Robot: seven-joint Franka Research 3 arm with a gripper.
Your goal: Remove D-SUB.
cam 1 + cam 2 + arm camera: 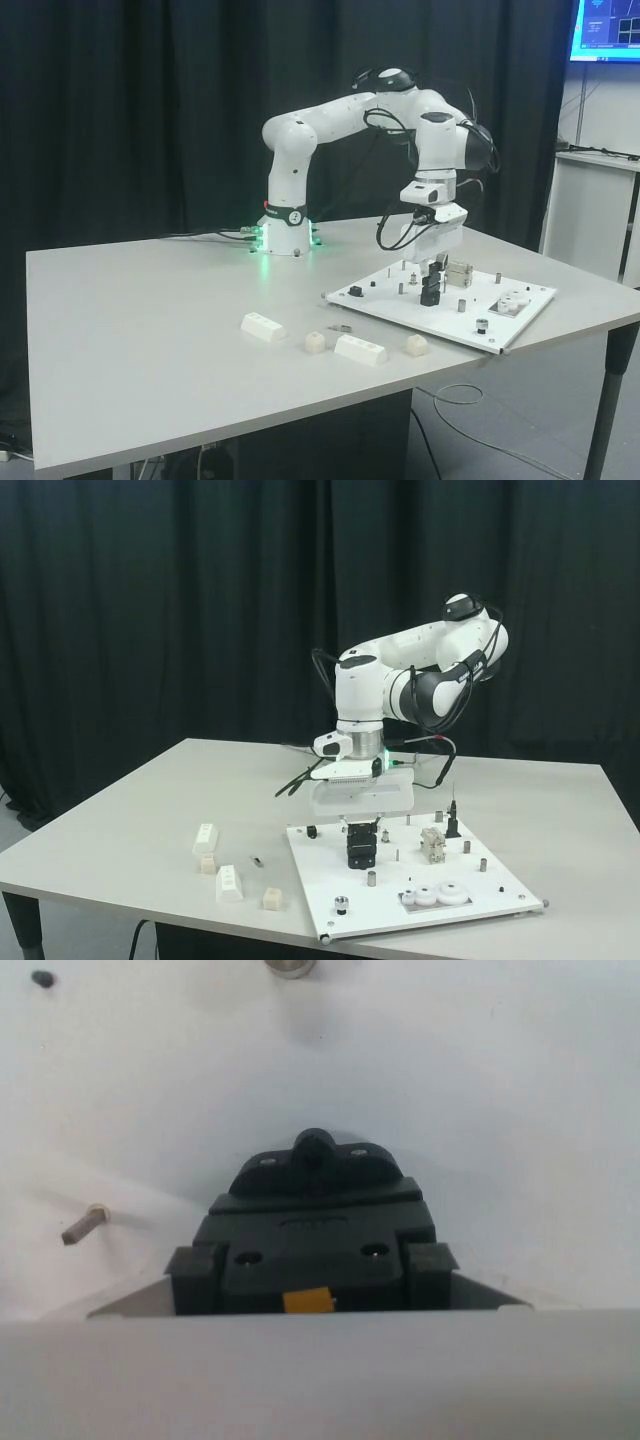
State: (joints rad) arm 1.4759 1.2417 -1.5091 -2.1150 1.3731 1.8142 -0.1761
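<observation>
on the grey worktop, at 9 o'clock of the scene in the first room view, four white blocks are seen lying loose, near the front edge of the white board. a snag on these is judged unlikely, since they sit apart from the arm. at the centre, the black d-sub is seen pinched by the pincer, its fingers pressed against both sides, just above the board. if the plug is lifted askew, it could be jammed or the board dragged. a weak grip could let it slip. at 3 o'clock, a grey block and white gears could be struck by a sideways pull.
</observation>
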